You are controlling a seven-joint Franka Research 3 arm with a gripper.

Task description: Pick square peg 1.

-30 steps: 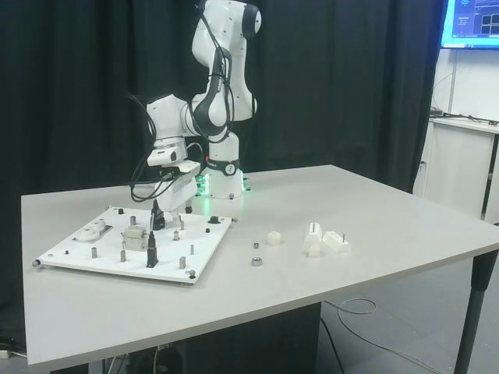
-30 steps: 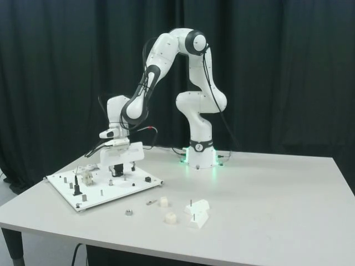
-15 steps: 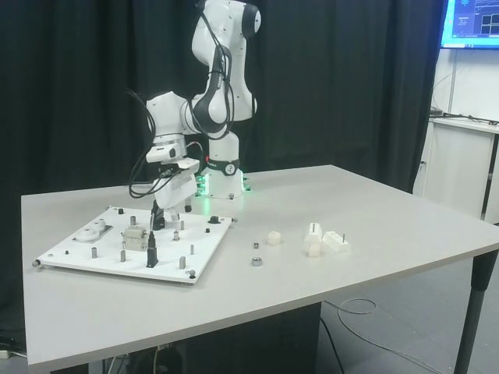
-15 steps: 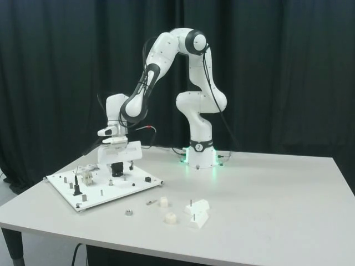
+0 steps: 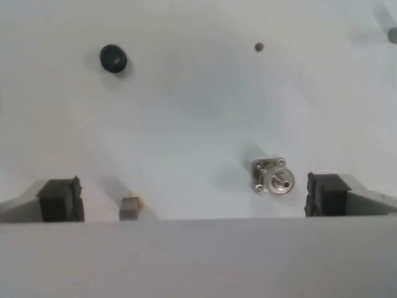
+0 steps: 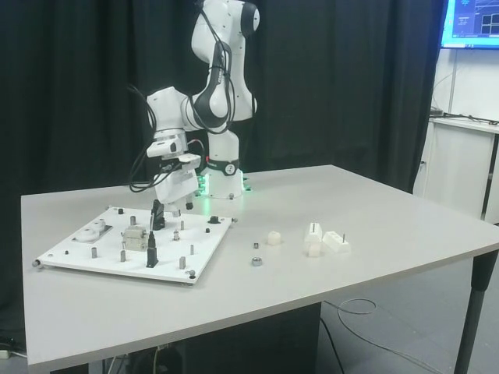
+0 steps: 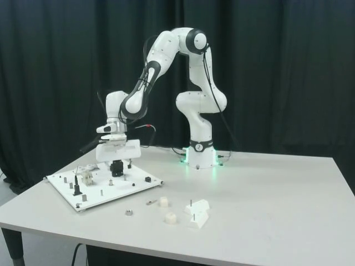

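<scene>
In the wrist view a small grey square peg [image 5: 130, 208] stands on the white board [image 5: 198, 105], just inside one black finger pad [image 5: 59, 199]. A metal connector [image 5: 273, 177] sits close to the other pad [image 5: 325, 194]. My gripper [image 5: 192, 198] is open with nothing in its grasp. In the room views the gripper [image 6: 161, 213] hangs a little above the back part of the board [image 6: 78, 261], over the small pegs. From the second room view the gripper [image 7: 117, 167] also appears above the board [image 7: 128, 189].
On the board stand a metal block [image 6: 135, 236], a black upright part [image 6: 152, 254] and several short pegs. Loose on the grey table to the right lie a nut [image 6: 255, 261], a white cylinder [image 6: 274, 238] and white blocks [image 6: 326, 238].
The arm has lifted the gripper straight up from the board by a small amount. The fingers stay open and hold nothing.
</scene>
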